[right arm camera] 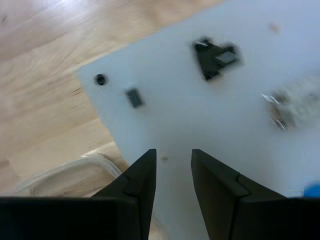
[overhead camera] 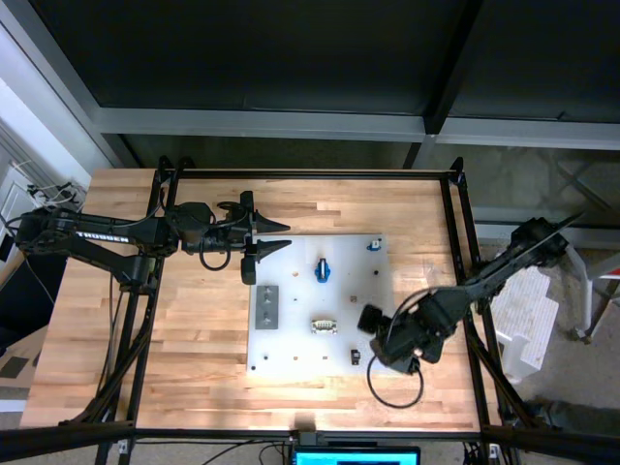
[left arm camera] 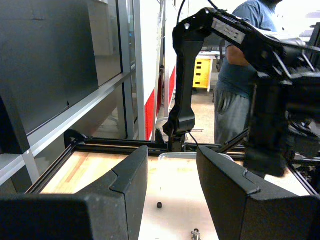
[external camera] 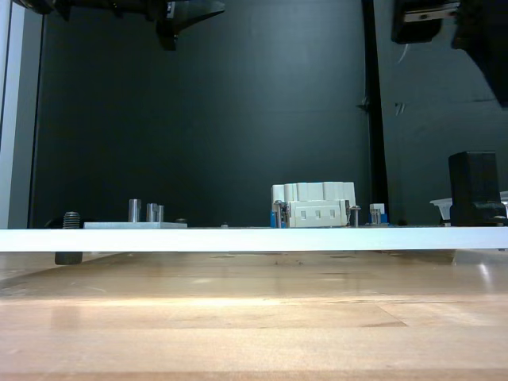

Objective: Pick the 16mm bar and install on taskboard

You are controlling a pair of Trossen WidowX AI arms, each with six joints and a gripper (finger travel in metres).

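16mm bar, as far as I can make out, isn't in either claw right now. Some short metal pegs point(external camera: 151, 212) stand up out of a grey block point(overhead camera: 266, 307) on the white board point(overhead camera: 291, 262). One of those may be the bar, but I can't tell which, or whether it's even one of them.

The left gripper point(overhead camera: 287, 236) hangs up high over the far left corner of the board. Its jaws are spread fairly wide with nothing between them. The right gripper point(overhead camera: 373, 334) sits above the near right part of the board, pointing down. Its own camera shows a narrower gap, also empty, with bare board underneath.

So my read is that we're at the very start and the pick hasn't been done yet. The next move calls for finding the bar, squaring the jaws across it, coming straight down and closing. Only after that does its seat matter.

As for the surface, the board lies flat on a pale wooden table point(overhead camera: 194, 339) and also carries a white connector point(overhead camera: 324, 326) and a small blue piece point(overhead camera: 323, 269). A loose cable point(overhead camera: 392, 392) loops on the wood near the right gripper. Around it, a black frame point(overhead camera: 455, 223) boxes the table, and a person point(left arm camera: 235, 90) in a blue shirt stands behind it.
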